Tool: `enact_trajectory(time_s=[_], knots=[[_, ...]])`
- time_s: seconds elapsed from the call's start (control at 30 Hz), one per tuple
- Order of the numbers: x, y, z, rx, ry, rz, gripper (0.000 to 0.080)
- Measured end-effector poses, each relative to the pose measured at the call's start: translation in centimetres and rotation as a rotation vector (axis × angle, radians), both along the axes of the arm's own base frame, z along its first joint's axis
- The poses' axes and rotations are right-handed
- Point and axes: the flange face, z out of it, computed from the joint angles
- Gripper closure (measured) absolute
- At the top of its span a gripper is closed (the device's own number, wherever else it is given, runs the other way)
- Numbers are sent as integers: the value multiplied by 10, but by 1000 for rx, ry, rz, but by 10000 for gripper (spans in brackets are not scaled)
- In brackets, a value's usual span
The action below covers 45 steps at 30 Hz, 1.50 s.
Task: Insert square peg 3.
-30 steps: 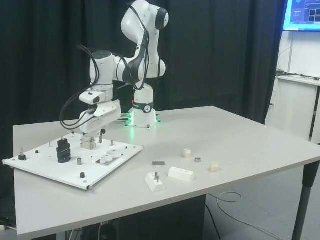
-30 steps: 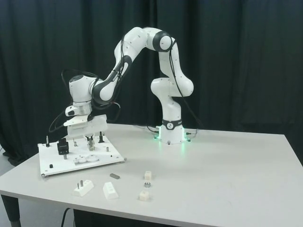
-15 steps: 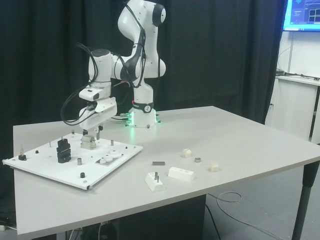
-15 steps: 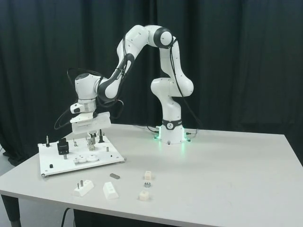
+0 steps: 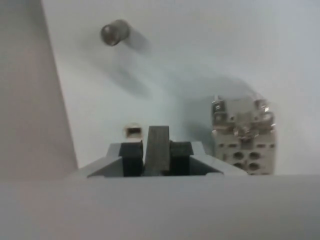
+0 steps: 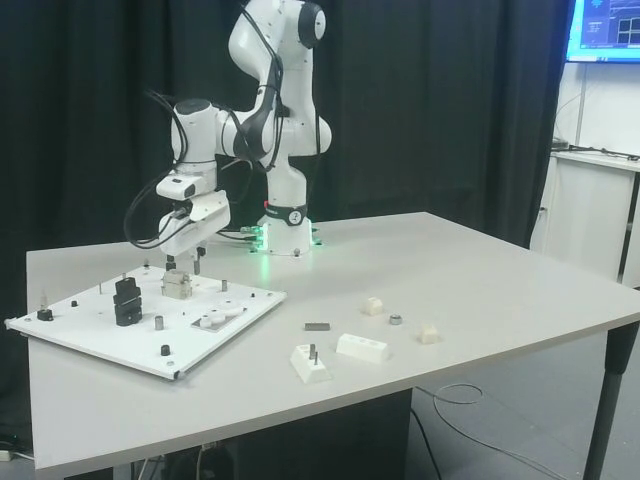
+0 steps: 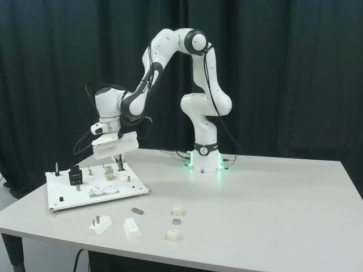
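Observation:
In the wrist view my gripper (image 5: 157, 156) is shut on a grey square peg (image 5: 158, 145), which stands upright between the black fingers (image 5: 132, 158). Just beside the peg's tip, a small square-rimmed socket (image 5: 132, 131) shows on the white board (image 5: 200, 60). From the room views, my gripper (image 6: 190, 262) (image 7: 118, 161) hangs a little above the board (image 6: 240, 305) (image 7: 62, 201), near its rear edge. It is next to a grey connector block (image 6: 178, 283) (image 7: 108, 171) (image 5: 243, 135) and apart from it.
On the board are a black block (image 6: 127, 300), a round pin (image 5: 115, 32), white discs (image 6: 215, 317) and several short posts. Loose on the grey table (image 6: 480, 270) lie a small grey bar (image 6: 318, 325), a nut (image 6: 396, 319) and several white blocks (image 6: 362, 347).
My gripper has risen from just over the connector block and shifted toward the board's rear edge, with the peg still in it. The upper arm has swung along.

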Motion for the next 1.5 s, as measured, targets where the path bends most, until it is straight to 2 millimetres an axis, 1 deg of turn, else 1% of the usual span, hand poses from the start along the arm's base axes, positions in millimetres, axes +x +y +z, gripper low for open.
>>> enact_trajectory(time_s=[0.33,0.73,1.5], knots=[[-21,2,-3,16,-30,35,695],[-37,5,-11,28,-55,73,695],[-63,-7,-18,80,-148,49,695]])
